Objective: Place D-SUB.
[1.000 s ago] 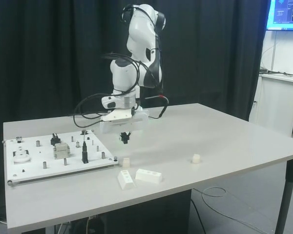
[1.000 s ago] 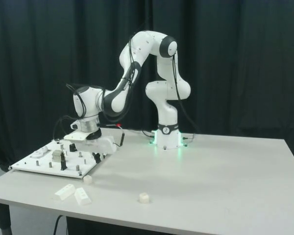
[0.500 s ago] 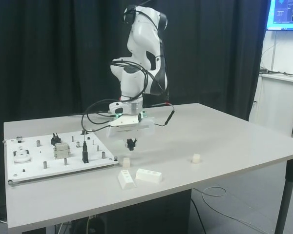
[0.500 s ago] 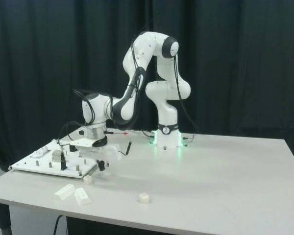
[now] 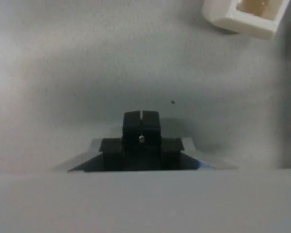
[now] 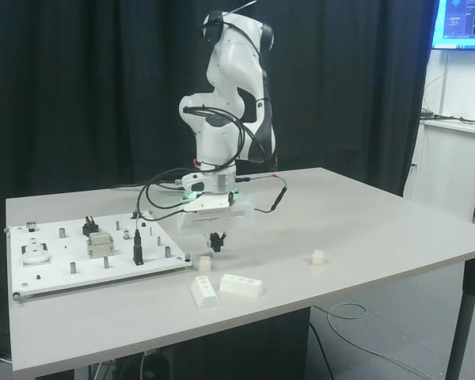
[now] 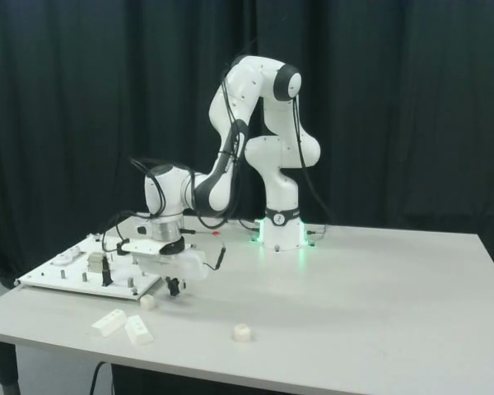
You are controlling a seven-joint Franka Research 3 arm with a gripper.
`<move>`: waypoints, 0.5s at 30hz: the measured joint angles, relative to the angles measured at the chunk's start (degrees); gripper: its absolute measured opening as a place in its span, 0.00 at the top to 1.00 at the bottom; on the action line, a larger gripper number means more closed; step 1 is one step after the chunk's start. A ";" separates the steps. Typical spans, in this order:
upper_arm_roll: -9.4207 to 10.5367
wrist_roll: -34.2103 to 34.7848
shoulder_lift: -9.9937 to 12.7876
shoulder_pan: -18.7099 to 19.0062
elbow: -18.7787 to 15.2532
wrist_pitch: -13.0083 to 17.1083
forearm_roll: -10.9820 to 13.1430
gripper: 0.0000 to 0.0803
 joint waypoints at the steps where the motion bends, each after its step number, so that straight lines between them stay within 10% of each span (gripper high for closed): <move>1: 0.03 0.00 0.03 0.00 0.00 0.07 0.00 0.81; 6: 0.12 0.00 0.04 0.00 0.01 0.68 0.00 0.81; 7: 0.13 0.00 0.04 0.00 0.02 0.86 0.00 0.60; 10: 0.13 0.00 -0.03 0.00 0.13 1.16 0.00 0.60; 11: 0.13 0.00 -0.09 0.00 0.18 1.23 0.00 0.18; 15: 0.06 -0.01 -0.45 0.00 0.39 1.30 -0.01 0.18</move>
